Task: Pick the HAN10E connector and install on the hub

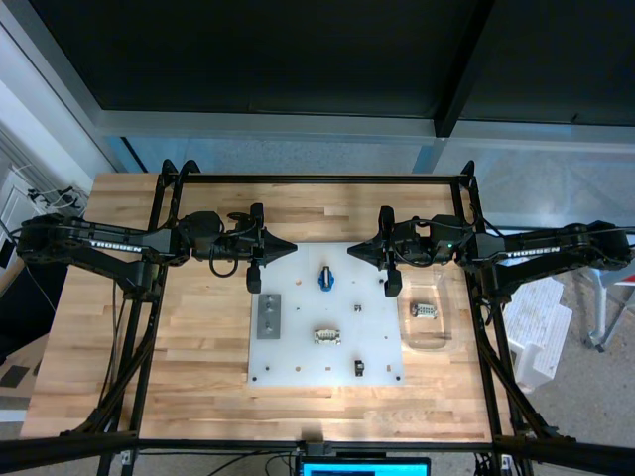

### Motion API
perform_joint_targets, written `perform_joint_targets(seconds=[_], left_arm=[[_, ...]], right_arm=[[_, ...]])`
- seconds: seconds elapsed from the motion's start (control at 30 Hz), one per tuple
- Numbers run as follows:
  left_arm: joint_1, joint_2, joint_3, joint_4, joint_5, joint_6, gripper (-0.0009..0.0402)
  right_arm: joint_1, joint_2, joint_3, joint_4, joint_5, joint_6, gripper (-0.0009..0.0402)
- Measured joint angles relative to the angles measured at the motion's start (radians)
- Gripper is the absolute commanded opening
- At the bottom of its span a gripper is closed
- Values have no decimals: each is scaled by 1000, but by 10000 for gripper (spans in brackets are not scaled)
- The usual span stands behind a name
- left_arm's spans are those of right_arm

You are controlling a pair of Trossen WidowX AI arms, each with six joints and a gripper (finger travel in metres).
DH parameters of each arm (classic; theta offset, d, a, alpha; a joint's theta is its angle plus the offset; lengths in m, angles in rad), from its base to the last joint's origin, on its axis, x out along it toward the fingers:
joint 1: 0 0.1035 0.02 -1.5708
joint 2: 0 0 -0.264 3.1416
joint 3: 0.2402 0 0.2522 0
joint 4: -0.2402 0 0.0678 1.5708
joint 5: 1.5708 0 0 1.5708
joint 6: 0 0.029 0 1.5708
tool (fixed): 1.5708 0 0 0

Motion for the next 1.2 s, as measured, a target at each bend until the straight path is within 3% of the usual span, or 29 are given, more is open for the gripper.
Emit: perform_joint_targets(seconds=[0.93, 1.07, 1.2], left_arm=[[0, 0, 0, 0, 0, 0, 0], [0, 0, 0, 0, 0, 0, 0], [0, 0, 0, 0, 0, 0, 0]], right_arm=[[1, -2, 0, -16, 0, 11, 0], [2, -4, 24, -148, 8, 33, 0], [23, -4, 73, -348, -29, 34, 0]])
